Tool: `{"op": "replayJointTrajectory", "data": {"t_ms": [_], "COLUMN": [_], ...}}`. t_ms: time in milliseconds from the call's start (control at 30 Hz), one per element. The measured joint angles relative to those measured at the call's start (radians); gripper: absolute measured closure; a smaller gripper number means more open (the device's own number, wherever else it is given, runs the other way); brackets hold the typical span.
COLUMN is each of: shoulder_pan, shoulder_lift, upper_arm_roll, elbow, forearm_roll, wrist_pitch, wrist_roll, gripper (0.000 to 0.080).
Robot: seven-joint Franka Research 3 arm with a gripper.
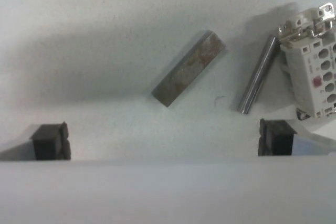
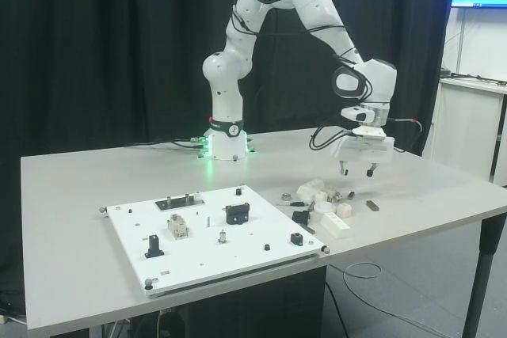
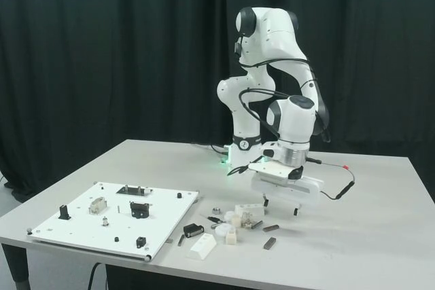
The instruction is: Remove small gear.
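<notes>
My gripper (image 2: pixel 358 169) hangs open a little above the grey table, right of the white assembly board (image 2: pixel 238 263), with nothing between its fingers. In the wrist view the gripper (image 1: pixel 163 140) shows both black fingertips (image 1: pixel 50 141) far apart. Under it lie a flat grey metal bar (image 1: pixel 189 68), a thin metal rod (image 1: pixel 257 74) and a white connector block (image 1: pixel 312 66). White round parts (image 3: pixel 230 219) lie in the loose pile (image 2: pixel 321 195) below the gripper (image 3: pixel 281 206). I cannot tell which one is the small gear.
The board (image 3: pixel 75 236) carries several small fixtures, among them a black block (image 2: pixel 237 213) and a grey bracket (image 2: pixel 177 227). A white oblong block (image 2: pixel 334 225) and a small dark bar (image 2: pixel 372 205) lie near the table's front edge. The arm's base (image 2: pixel 223 136) stands behind.
</notes>
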Motion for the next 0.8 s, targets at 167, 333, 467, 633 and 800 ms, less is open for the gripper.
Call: {"op": "replayJointTrajectory", "data": {"t_ms": [167, 333, 467, 633, 800], "shoulder_pan": [-0.003, -0.005, -0.009, -0.015, -0.022], "shoulder_lift": [0.0, -0.002, -0.004, -0.009, -0.013], "upper_arm_roll": [0.004, 0.005, 0.005, 0.005, 0.005], "elbow": [0.0, 0.0, 0.0, 0.0, 0.0], "forearm_roll": [-0.009, -0.014, -0.014, -0.014, -0.014], "wrist_pitch": [0.0, 0.0, 0.0, 0.0, 0.0], "wrist_roll": [0.027, 0.036, 0.04, 0.04, 0.04], "gripper": [0.0003, 0.0003, 0.0003, 0.0003, 0.0003]}}
